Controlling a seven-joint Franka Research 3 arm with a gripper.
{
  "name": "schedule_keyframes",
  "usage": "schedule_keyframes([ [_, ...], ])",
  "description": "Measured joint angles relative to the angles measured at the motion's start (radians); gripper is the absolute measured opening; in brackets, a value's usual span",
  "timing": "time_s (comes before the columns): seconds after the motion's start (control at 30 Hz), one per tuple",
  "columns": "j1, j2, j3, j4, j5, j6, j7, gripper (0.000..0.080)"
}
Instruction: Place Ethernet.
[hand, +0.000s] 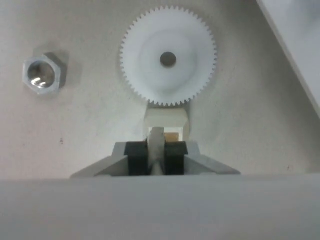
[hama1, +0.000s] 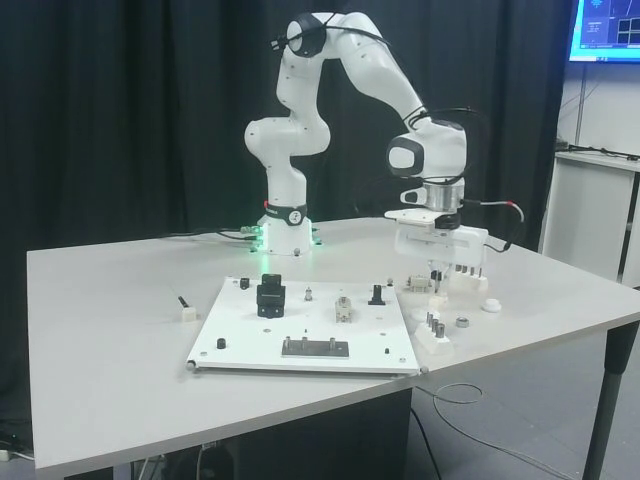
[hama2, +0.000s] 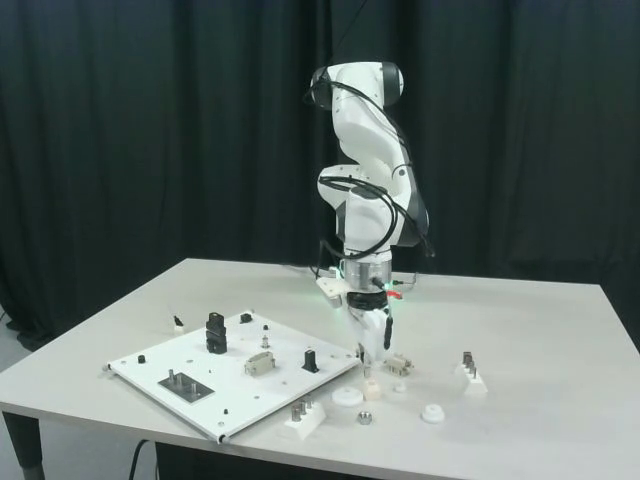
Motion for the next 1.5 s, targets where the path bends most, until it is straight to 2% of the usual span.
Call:
schedule_keyframes([
  [0.47,0.012,0.011,0.0,-0.004,0.025,0.0,-0.023,0.0065],
  [1.5,0.017,0.012,-0.001,-0.024,0.03,0.008,-0.023,0.0065],
])
